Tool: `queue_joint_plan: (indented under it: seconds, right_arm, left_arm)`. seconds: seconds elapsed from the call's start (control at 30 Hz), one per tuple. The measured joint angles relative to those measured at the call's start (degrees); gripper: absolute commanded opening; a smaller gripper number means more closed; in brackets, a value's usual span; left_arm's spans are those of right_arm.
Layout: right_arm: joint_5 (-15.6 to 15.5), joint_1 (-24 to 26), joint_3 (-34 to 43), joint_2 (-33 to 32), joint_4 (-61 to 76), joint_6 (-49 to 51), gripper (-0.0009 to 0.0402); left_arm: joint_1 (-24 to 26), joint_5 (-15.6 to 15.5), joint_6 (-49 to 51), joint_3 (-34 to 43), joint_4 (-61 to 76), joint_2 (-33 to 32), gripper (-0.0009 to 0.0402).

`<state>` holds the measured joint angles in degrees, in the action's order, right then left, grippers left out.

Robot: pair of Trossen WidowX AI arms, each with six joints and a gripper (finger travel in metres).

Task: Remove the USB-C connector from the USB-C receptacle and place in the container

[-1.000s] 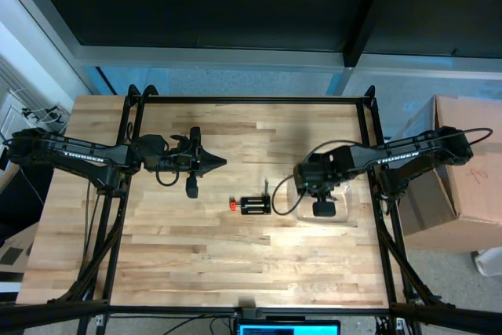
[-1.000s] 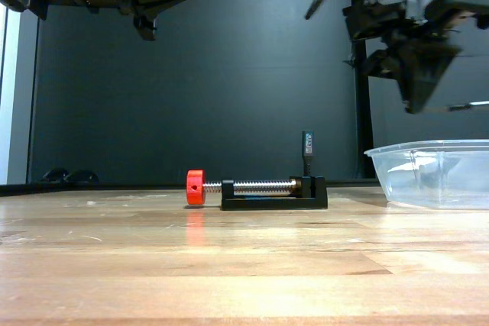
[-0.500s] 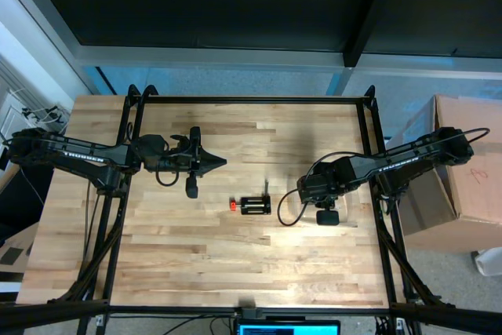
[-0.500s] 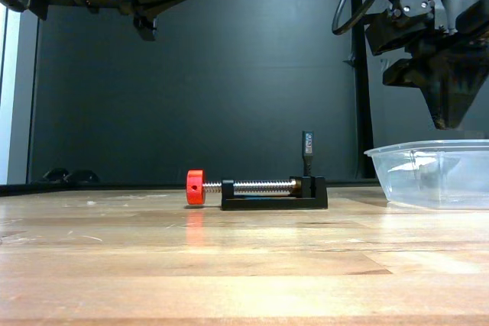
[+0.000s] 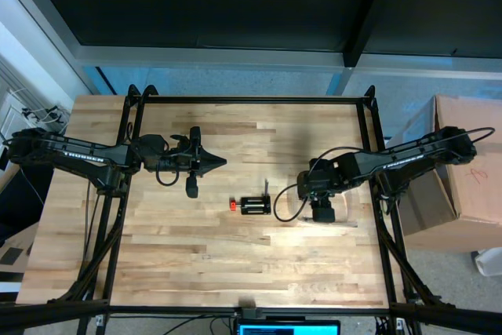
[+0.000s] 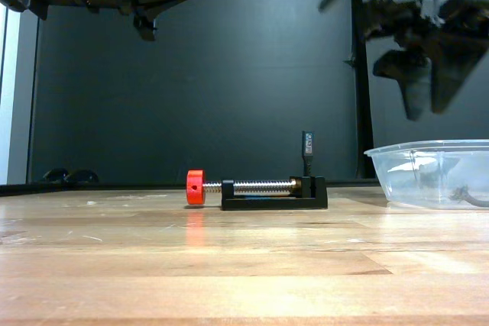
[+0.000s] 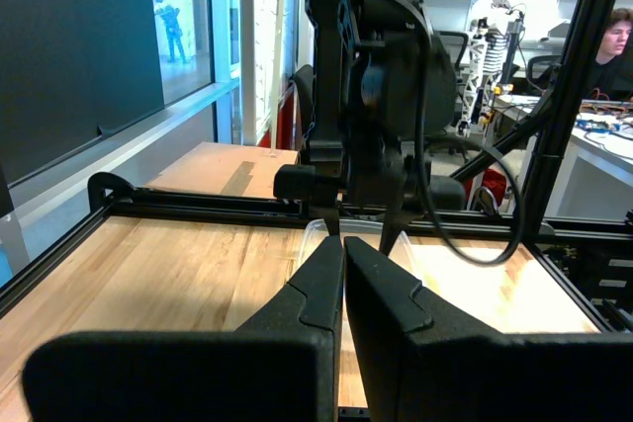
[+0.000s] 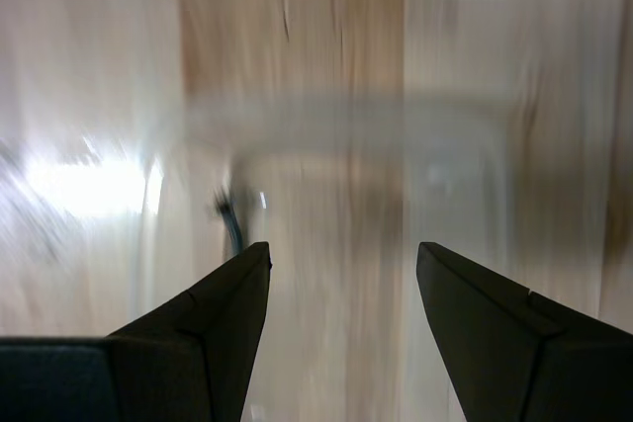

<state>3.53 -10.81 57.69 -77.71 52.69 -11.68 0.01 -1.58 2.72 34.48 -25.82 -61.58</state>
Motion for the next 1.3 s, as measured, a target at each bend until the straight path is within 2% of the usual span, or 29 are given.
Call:
queue_joint_plan:
  seconds: [0.1,0.23,0.47,0.73,0.87,1.0,1.3]
  right_arm:
    - [0.57,1.55,0.02,2.08,-4.79,0.46,0.0179]
    - [4.92,2.38,-0.37,5.79,-12.87,1.75,0.0150]
    - [6.21,2.86,-4.92,13.14,-32.41,5.53,0.0096]
    - [6.08,6.12,-17.81,20.81,-59.78,6.25,0.0042]
    - [4.90,7.85,-22.97,22.75,-69.68,6.23,0.0002]
    - [1.77,9.11,-24.63,23.02,-73.59,6.23,0.0003]
    - [1.33,10.32,-24.90,22.91,-74.49,6.60,0.0000]
  left_arm:
    - [0.00,0.02,-0.02,0.00,0.00,0.00,0.0000]
    - [0.00,0.00,0.00,0.00,0.00,-0.02,0.0000]
    - [0.00,0.02,0.00,0.02,0.00,-0.02,0.0000]
    - [0.00,0.02,-0.02,0.00,0.00,-0.02,0.0000]
    - [0.00,0.02,-0.02,0.02,0.00,0.00,0.0000]
    - [0.00,0.02,-0.02,0.02,0.00,0.00,0.0000]
    - [0.00,0.02,0.00,0.00,0.00,-0.02,0.0000]
